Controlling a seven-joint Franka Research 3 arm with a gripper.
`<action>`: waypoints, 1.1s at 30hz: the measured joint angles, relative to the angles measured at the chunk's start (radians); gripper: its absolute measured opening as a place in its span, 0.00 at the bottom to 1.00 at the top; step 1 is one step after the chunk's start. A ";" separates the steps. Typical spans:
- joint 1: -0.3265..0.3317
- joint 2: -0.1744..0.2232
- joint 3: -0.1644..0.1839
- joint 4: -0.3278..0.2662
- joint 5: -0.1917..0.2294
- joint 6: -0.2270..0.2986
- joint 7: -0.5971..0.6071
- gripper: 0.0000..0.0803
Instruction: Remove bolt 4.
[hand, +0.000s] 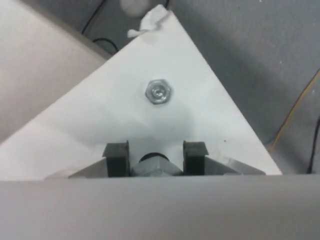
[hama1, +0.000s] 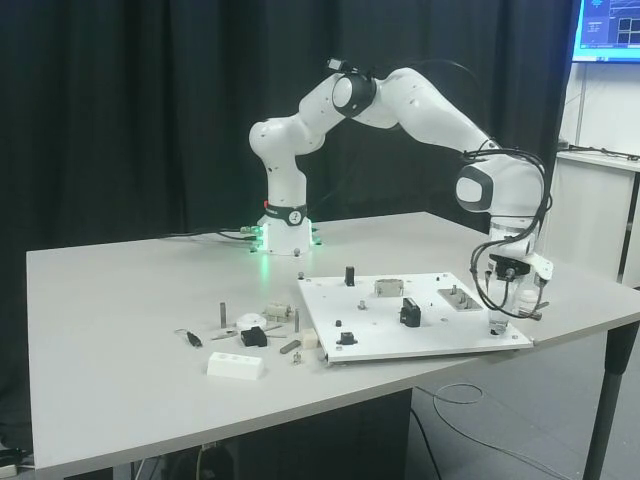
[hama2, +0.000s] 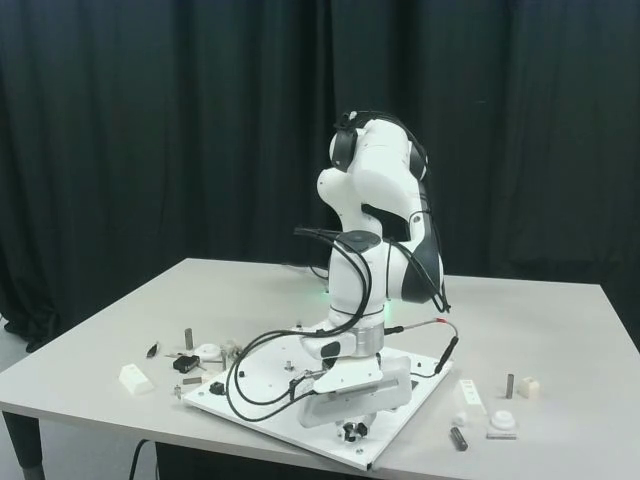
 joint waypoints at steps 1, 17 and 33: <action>0.000 0.000 0.000 0.000 0.001 -0.001 -0.020 0.28; -0.004 0.000 0.000 0.005 0.028 -0.020 -0.327 0.28; -0.011 -0.001 0.001 0.028 0.039 -0.048 -0.544 0.28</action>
